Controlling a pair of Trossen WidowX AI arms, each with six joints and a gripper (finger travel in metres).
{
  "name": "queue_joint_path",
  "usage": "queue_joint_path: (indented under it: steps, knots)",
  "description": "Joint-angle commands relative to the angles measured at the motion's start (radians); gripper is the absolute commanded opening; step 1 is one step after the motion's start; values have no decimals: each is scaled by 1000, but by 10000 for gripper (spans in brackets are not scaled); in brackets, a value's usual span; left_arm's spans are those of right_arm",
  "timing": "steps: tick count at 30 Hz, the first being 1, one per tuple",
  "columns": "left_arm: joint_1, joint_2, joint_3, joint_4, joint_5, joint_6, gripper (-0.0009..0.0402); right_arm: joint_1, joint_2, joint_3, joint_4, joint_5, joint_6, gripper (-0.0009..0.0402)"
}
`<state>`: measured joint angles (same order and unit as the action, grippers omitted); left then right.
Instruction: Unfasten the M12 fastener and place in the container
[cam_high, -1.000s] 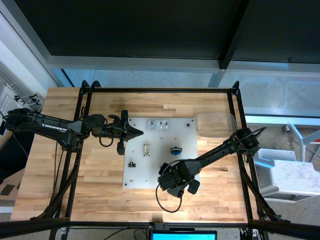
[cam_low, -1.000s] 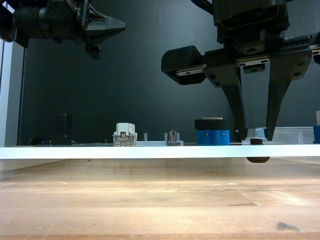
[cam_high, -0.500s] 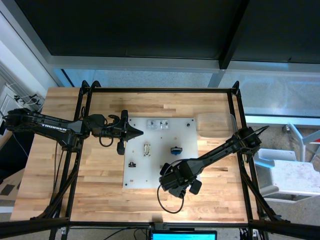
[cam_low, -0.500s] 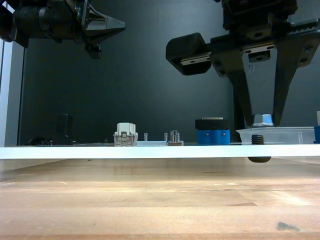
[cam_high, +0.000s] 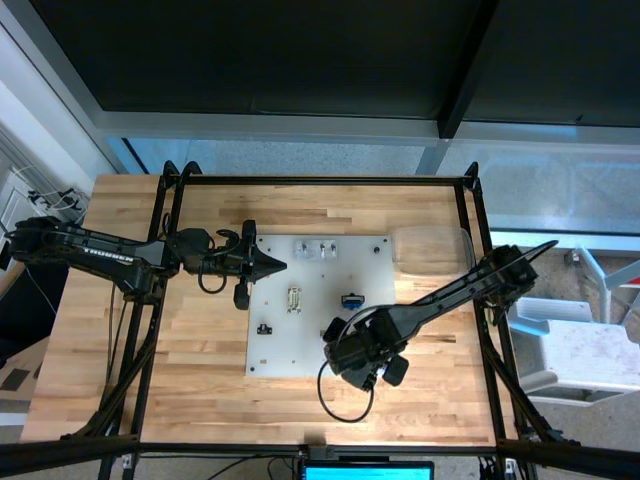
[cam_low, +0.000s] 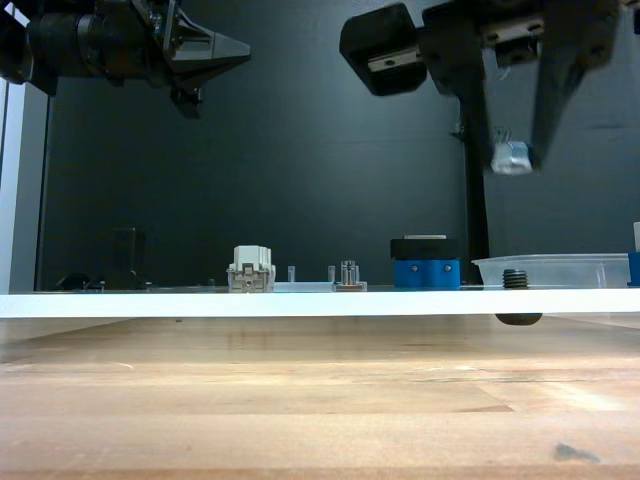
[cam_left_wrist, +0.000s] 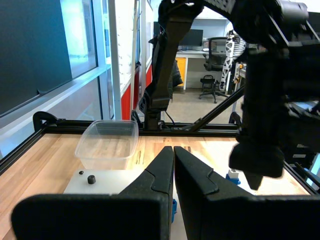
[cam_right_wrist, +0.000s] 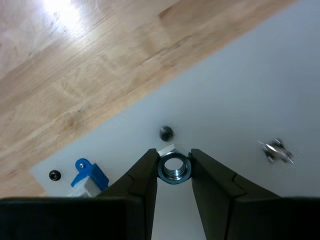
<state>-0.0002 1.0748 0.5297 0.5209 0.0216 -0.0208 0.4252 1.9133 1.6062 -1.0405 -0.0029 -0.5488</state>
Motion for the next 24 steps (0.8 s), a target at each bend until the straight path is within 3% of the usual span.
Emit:
queue_joint_path:
  steps: [1,5,24]
  knots:
    - [0,0,0,0,0,0,0,-31,-37,-12,-4,2,132,25]
    - [0,0,0,0,0,0,0,-81,-77,-33,-38,2,228,25]
    - [0,0,0,0,0,0,0,-376,-289,-276,-72,2,227,25]
